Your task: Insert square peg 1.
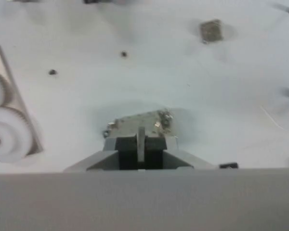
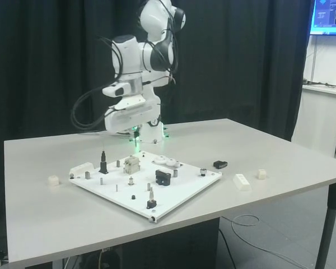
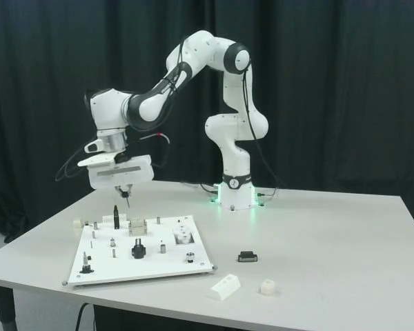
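My gripper (image 1: 141,153) is shut on a thin grey square peg (image 1: 141,137) that points down from between the black fingers (image 1: 127,153). In the second room view the gripper (image 3: 125,189) hangs above the far left part of the white board (image 3: 145,270), with the peg tip (image 3: 127,201) well clear of it. Under the peg in the wrist view lies a small grey block with a metal top (image 1: 137,123); the same block (image 3: 137,226) stands on the board. In the first room view the gripper (image 2: 135,138) hovers behind the block (image 2: 132,163).
On the board stand a black upright pin (image 3: 116,216), a black knob (image 3: 138,249), white gears (image 3: 182,234) and several short pegs. Off the board lie a small black part (image 3: 248,257), a white block (image 3: 225,286), a small white cylinder (image 3: 267,286) and a white cube (image 3: 77,223).
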You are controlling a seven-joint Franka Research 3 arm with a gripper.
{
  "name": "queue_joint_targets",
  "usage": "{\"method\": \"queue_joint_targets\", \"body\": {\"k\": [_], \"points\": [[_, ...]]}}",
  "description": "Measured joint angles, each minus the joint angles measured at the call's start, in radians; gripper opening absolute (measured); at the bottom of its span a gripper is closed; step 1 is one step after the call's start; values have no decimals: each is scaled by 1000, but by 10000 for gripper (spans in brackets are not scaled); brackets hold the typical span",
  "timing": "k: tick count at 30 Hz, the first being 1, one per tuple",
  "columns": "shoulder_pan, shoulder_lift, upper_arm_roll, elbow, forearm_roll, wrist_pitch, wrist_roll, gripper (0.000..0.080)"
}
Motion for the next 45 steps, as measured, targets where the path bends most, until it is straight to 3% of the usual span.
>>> {"method": "queue_joint_targets", "body": {"k": [8,22,35,45], "points": [[52,-16,0,-44,-20,53,-24,27],[127,-19,1,-155,-61,242,-26,27],[136,-12,27,-252,-61,427,-26,27],[134,1,48,-283,-56,490,-26,27]]}}
